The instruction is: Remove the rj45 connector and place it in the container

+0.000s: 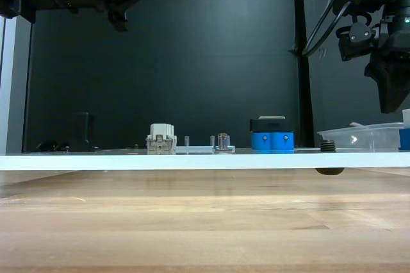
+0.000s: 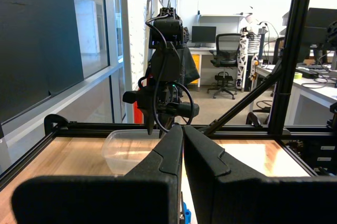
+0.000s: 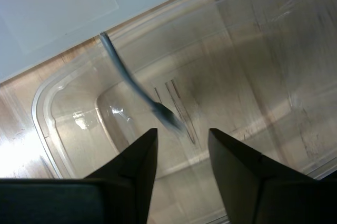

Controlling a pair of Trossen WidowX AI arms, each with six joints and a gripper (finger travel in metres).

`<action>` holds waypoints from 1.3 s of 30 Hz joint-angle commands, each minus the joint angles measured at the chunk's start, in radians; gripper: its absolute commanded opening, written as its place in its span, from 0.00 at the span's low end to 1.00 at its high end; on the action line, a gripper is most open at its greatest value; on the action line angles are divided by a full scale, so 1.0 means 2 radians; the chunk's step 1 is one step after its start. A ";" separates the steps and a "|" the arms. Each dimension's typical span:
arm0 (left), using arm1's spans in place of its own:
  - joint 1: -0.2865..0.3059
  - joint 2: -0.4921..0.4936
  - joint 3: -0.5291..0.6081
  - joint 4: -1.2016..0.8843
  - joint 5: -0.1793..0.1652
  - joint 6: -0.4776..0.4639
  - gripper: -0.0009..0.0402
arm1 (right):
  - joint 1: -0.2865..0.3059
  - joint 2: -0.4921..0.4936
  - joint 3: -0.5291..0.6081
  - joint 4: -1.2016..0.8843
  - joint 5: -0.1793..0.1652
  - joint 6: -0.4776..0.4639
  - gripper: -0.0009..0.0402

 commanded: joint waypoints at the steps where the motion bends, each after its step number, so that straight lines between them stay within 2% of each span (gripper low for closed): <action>1: 0.000 0.000 0.000 0.000 0.000 0.000 0.02 | 0.000 0.000 0.000 -0.004 0.000 0.000 0.44; 10: 0.000 0.000 0.000 0.000 0.000 0.000 0.02 | 0.000 0.000 0.000 -0.005 0.000 0.000 0.53; 39: 0.000 0.000 0.000 0.000 0.000 0.000 0.02 | 0.000 0.000 0.000 -0.005 0.001 0.000 0.53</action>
